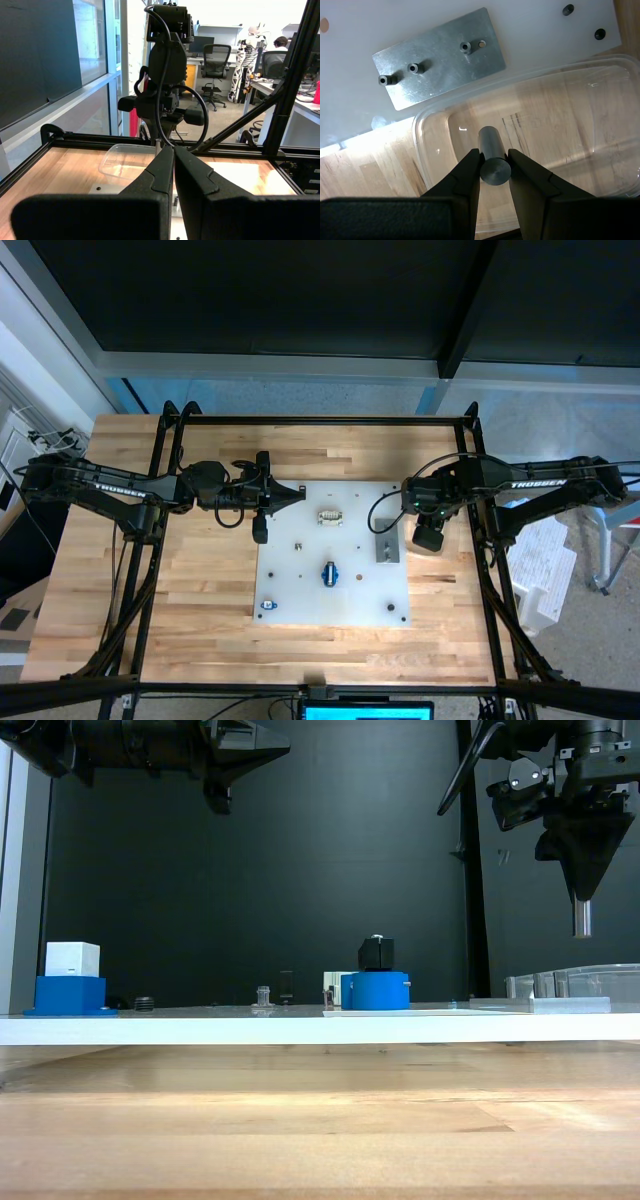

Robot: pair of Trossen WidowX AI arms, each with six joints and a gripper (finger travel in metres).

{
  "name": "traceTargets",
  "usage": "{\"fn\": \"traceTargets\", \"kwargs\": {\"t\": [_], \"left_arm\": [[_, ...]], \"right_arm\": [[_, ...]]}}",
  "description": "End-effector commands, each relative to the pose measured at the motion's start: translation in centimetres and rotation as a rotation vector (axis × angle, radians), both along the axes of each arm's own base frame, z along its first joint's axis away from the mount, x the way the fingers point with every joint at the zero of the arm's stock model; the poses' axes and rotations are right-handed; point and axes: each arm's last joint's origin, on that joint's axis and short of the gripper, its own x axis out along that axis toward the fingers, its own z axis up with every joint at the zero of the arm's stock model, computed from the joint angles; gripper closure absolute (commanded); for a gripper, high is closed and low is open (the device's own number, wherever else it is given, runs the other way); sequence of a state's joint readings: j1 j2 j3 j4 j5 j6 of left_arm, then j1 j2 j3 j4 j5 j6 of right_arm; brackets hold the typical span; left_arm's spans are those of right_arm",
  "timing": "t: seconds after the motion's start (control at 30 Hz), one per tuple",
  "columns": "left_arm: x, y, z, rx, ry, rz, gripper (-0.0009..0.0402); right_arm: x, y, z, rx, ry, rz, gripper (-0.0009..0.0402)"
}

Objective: Pick the 16mm cylinder and install on the taskboard

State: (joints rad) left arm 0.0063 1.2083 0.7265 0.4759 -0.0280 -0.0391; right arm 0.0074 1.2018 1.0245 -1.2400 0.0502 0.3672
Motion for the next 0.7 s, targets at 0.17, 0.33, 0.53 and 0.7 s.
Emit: {"fn": "traceTargets", "kwargs": {"t": [0.17,0.33,0.53,0.7], "left_arm": [[0.0,0.0,0.0,0.000,0.000,0.000,0.0392],[0.0,0.0,0.0,0.000,0.000,0.000,0.0392],[0.0,0.0,0.0,0.000,0.000,0.000,0.0392],[0.0,0.0,0.0,0.000,0.000,0.000,0.0392]], "right_arm": [[1.9,1.4,0.2,-0.003,0.016,0.063,0.0386],[3.8,3.0,0.1,-0.007,0.026,0.103,0.0386],[5.9,4.7,0.0,-0.007,0.039,0.138,0.0386],[7.6,6.1,-0.2,-0.008,0.046,0.170,0.0386]]}}
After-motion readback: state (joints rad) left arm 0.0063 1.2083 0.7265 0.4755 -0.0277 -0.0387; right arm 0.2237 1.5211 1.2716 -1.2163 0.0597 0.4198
